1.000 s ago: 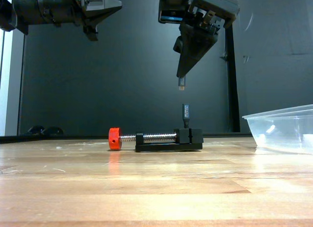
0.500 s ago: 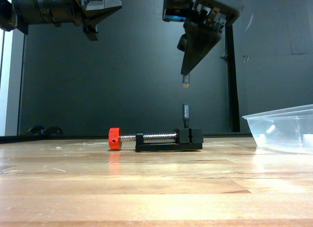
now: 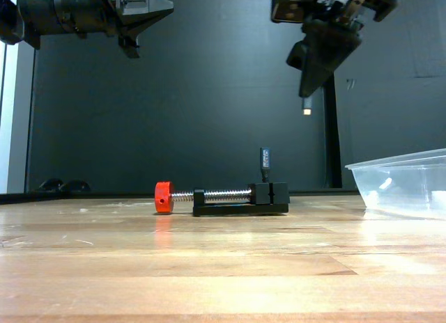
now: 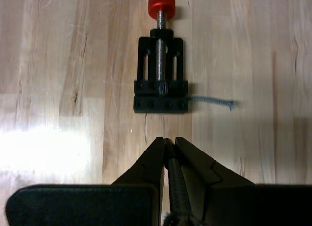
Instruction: Remove the USB-C connector from taskboard and place in the container
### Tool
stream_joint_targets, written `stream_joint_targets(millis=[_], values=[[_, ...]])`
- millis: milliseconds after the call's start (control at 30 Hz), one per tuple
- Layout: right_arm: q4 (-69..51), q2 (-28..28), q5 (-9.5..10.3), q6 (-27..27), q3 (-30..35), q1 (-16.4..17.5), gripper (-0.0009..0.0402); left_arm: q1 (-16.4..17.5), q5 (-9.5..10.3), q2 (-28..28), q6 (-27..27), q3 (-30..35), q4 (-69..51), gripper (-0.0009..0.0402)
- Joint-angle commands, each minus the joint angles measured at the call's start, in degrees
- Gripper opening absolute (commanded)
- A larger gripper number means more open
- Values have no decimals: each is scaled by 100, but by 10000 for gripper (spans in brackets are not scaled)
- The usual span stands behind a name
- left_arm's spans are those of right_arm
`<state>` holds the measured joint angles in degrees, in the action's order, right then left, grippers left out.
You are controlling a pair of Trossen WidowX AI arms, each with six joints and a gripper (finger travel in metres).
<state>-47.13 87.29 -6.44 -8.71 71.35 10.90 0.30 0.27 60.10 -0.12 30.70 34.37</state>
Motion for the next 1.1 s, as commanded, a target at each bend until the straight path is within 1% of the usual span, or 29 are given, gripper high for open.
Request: stream_joint_targets(millis=[33, 367, 567, 767, 1100], values=[[0, -247, -2, -48, -267, 68, 0, 0, -2, 0, 0, 0, 0, 0], [-173, -975, 2, -236, -1043, 280, 0, 2, -2, 0, 0, 0, 0, 0], [-361, -1325, 0, -402, -1370, 365, 0, 0, 0, 0, 0, 0, 0, 0], [-476, -1716, 0, -584, -1790, 407, 0, 2, 0, 0, 0, 0, 2, 0], [-487, -2140, -2, -605, -2490, 413, 0, 0, 0, 0, 0, 0, 0, 0]])
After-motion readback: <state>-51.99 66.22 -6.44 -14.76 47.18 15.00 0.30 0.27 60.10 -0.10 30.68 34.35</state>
